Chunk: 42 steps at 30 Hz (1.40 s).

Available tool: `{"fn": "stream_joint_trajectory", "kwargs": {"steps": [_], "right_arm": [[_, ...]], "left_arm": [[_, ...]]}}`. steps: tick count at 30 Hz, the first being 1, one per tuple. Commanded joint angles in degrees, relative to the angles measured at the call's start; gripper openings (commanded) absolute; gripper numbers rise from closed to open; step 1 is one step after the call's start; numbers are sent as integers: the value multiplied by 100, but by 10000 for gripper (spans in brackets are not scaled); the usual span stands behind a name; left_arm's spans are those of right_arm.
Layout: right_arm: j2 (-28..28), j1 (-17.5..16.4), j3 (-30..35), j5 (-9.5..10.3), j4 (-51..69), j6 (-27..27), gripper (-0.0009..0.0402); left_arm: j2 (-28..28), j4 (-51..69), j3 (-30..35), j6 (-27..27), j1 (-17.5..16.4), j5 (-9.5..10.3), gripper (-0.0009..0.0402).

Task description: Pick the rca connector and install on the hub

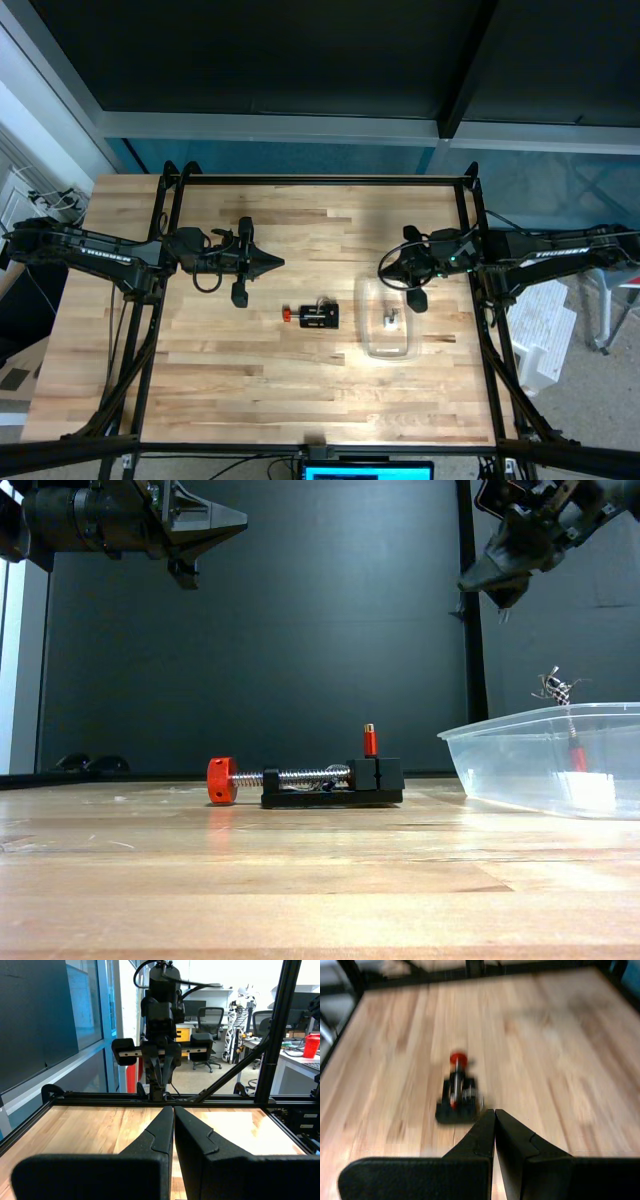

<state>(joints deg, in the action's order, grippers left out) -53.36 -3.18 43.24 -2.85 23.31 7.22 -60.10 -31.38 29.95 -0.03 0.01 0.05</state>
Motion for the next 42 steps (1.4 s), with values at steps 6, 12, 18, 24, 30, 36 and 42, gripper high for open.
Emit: {"fn": "stream_joint_trajectory", "kwargs": {"steps": [6,12,18,24,30,36,42], "right_arm": [[-538,-254,723,-11,1484,46,0],[-968,-505,1088,-11,2321,192,0],[-1228,-804,1285,9,2931,538,0],[-1416,-992,1338,122,3386,896,0],[-1661,-1012,1335,149,3462,1185,0],[-1893,-1058,1335,142,3467,1191,7],[-2144,-1071,1338,94,3445,1325,64]], "left_arm": [[-2,0,0,0,0,0,0],[0,0,0,2,0,0,0],[-2,0,0,2,0,0,0],[-2,2,0,2,0,0,0],[-2,0,0,0,0,0,0],[-2,0,0,2,0,0,0],[-2,0,0,0,-2,0,0]]}}
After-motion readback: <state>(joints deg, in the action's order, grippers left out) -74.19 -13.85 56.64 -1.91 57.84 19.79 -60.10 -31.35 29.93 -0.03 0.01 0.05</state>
